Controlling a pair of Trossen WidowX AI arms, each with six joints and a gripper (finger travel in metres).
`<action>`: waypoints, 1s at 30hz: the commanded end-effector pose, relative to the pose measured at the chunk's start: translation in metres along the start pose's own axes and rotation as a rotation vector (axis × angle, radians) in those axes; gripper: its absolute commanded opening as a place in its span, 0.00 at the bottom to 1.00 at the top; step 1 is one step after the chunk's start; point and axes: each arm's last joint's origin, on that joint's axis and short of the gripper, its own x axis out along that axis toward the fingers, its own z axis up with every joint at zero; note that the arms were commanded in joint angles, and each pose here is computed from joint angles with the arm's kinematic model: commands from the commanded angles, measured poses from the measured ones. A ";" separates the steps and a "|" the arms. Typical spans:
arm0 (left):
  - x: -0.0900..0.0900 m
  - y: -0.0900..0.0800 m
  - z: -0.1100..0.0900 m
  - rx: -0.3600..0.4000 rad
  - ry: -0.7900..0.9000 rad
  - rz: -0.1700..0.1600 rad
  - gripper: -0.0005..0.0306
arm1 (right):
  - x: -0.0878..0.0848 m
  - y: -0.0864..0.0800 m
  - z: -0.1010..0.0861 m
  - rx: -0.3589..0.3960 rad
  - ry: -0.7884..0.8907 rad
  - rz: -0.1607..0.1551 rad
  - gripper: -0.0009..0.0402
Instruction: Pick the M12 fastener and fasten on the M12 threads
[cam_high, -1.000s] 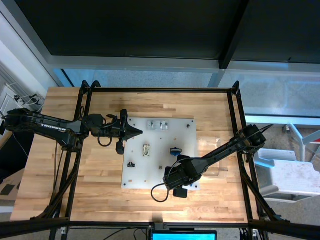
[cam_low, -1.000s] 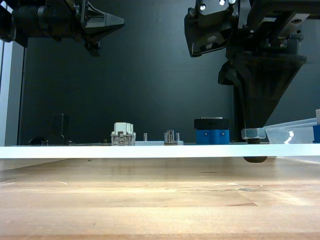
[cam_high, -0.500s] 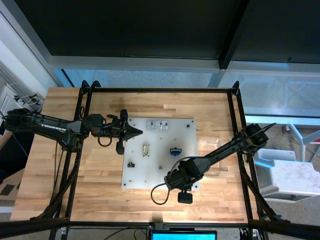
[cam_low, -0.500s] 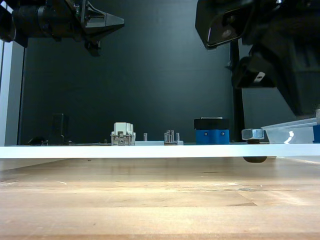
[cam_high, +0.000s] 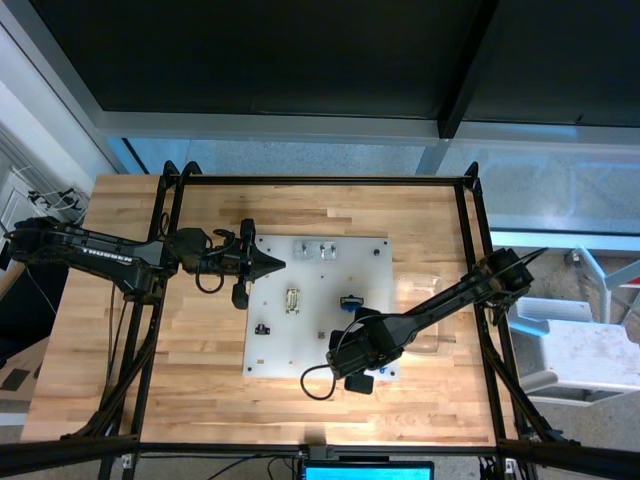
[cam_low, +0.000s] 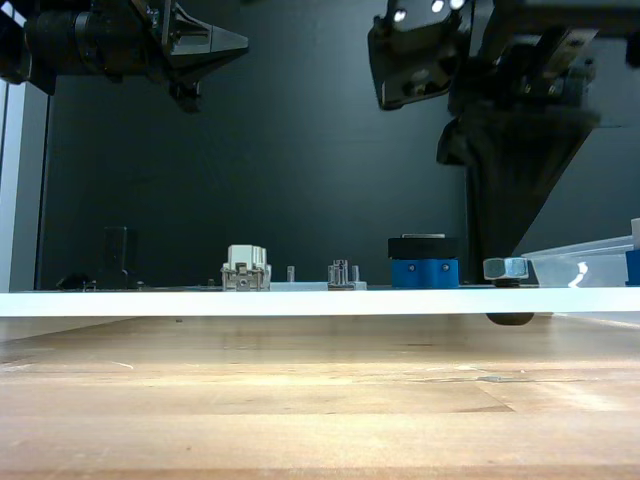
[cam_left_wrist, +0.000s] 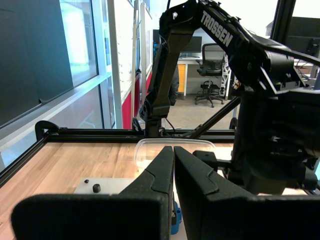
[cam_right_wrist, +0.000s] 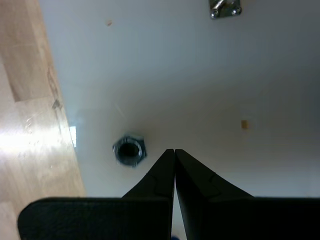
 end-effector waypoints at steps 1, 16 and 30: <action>0.000 0.000 0.000 0.000 0.000 0.000 0.02 | 0.006 0.003 0.002 0.000 -0.006 0.008 0.02; 0.000 0.000 0.000 0.000 -0.001 0.000 0.02 | -0.013 0.003 -0.006 -0.025 0.159 0.211 0.02; 0.000 0.000 0.000 0.000 -0.002 0.000 0.02 | -0.006 0.000 0.001 0.002 0.006 0.018 0.02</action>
